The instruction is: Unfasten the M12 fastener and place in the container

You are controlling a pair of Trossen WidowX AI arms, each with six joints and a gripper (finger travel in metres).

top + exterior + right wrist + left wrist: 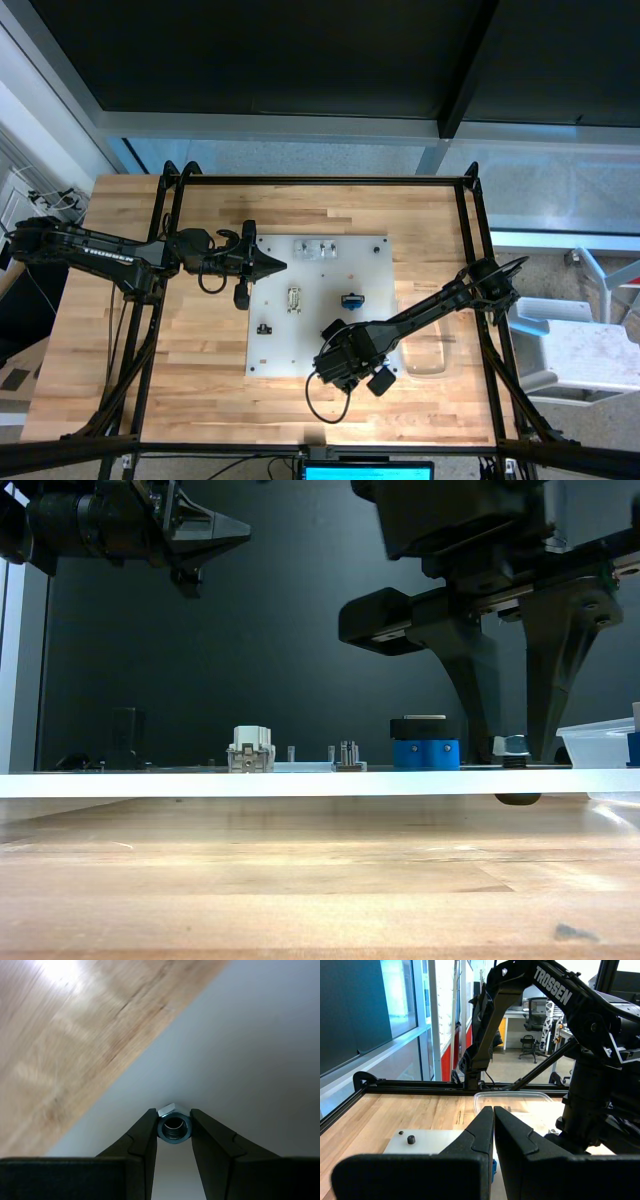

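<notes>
you'll find the right gripper (511, 748) at the right of the low view, reaching straight down onto the near right part of the white board (300, 345). its jaws are clamped on the small silver nut (174, 1128), one on each flat side, as the right wrist view shows. in the low view the nut sits directly over a short black stud (513, 763) on the board. the nut's threaded hole looks dark and hollow from above, so you cannot tell whether it is threaded on the stud or only resting over it.

the clear container (432, 352) lies on the wooden worktop (150, 380) just beside the board's right edge, at the lower right of the high view. nothing of the nut shows inside it. in the low view its rim shows at the right edge of the frame, just beside the right gripper.

the left gripper (493, 1110) hangs in the air over the board's far left edge, at the upper left of the low view, pointing towards the right arm. its jaws are together with nothing between them. a blue block (425, 753) stands on the board just left of the nut in the low view.
</notes>
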